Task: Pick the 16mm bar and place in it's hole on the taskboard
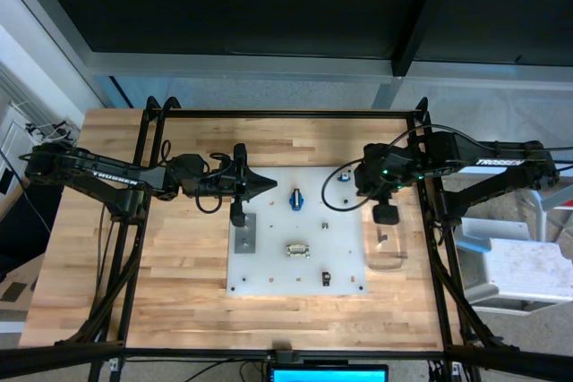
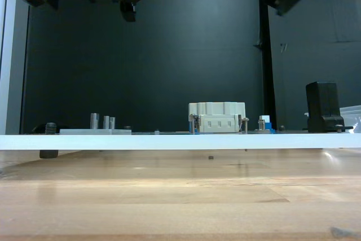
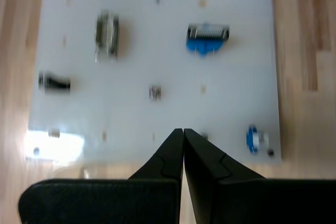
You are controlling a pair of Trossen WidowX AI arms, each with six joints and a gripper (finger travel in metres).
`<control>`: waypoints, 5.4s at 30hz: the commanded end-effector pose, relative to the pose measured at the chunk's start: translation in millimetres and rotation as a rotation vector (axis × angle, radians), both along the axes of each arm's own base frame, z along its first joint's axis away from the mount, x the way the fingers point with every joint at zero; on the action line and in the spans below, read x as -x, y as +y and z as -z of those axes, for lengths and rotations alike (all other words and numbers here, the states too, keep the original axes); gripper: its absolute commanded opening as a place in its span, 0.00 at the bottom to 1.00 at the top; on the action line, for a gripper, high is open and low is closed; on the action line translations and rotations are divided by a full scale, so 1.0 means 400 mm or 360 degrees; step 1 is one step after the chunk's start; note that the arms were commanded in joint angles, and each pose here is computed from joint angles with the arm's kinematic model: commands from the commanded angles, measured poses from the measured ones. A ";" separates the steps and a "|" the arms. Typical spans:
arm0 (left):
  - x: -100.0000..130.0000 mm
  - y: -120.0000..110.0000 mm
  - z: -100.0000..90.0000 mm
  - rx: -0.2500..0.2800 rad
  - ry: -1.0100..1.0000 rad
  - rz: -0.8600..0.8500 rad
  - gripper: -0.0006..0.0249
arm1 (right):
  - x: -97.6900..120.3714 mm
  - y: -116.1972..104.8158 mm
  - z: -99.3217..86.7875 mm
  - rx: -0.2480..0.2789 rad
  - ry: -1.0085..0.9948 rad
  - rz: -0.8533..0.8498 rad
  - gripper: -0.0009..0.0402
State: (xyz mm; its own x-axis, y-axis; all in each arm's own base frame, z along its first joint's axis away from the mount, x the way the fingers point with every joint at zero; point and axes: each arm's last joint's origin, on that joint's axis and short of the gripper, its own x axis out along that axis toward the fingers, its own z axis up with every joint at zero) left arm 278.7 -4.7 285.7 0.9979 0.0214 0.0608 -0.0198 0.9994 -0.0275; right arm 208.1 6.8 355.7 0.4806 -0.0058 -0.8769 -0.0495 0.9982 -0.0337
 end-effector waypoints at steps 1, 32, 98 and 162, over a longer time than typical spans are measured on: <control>0.000 0.000 0.000 0.0000 0.0001 0.0001 0.03 | 0.017 0.002 0.000 0.0048 0.0138 -0.0090 0.02; 0.000 0.000 0.001 0.0000 0.0004 0.0000 0.02 | 0.045 0.078 0.038 0.0217 0.0549 -0.0647 0.02; 0.000 0.000 0.001 -0.0001 0.0004 0.0000 0.02 | 0.090 0.153 0.457 0.0568 0.0546 -0.2089 0.45; 0.000 0.000 0.000 0.0000 0.0004 0.0001 0.02 | -0.044 0.202 0.118 0.0024 0.0600 -0.0254 0.02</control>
State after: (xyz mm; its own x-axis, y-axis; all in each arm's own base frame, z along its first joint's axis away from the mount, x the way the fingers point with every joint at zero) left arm 278.7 -4.8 285.4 0.9981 0.0210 0.0577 -0.0195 0.9994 -0.0274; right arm 223.5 86.9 307.7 0.1215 0.0301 -0.9921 -0.2220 0.9751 0.0024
